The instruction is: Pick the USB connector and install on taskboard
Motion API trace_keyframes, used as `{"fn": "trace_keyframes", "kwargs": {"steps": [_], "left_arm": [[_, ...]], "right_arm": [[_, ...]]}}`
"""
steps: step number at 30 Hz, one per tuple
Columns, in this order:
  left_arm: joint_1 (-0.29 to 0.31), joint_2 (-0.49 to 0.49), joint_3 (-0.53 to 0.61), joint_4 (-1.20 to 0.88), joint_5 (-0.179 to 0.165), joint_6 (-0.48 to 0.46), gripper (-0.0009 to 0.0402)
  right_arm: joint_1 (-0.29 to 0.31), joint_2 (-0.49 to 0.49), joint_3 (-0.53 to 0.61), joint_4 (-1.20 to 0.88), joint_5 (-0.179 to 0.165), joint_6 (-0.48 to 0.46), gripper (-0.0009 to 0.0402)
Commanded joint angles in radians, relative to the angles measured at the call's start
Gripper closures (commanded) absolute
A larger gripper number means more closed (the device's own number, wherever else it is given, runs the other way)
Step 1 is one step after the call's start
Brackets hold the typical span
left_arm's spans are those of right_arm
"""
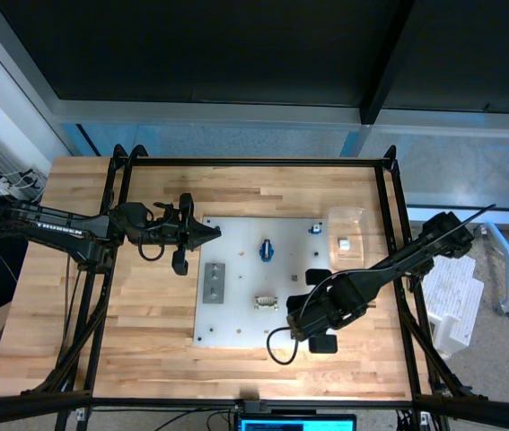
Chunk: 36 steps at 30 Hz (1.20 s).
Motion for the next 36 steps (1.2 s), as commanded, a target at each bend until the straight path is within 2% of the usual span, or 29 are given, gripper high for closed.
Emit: {"fn": "trace_keyframes", "kwargs": {"steps": [1,16,24,36], "left_arm": [[0.000,0.000,0.000,0.000,0.000,0.000,0.0393],[0.000,0.000,0.000,0.000,0.000,0.000,0.0393],[0.000,0.000,0.000,0.000,0.000,0.000,0.0393],[0.000,0.000,0.000,0.000,0.000,0.000,0.0393]], "right_arm": [[0.005,0.027,0.023,0.000,-0.001,0.007,0.0393],[0.018,0.118,0.101,0.006,-0.008,0.029,0.0393],[0.027,0.175,0.180,-0.023,0.001,0.027,0.0393],[0.033,0.180,0.159,0.000,0.005,0.030,0.0393]]}}
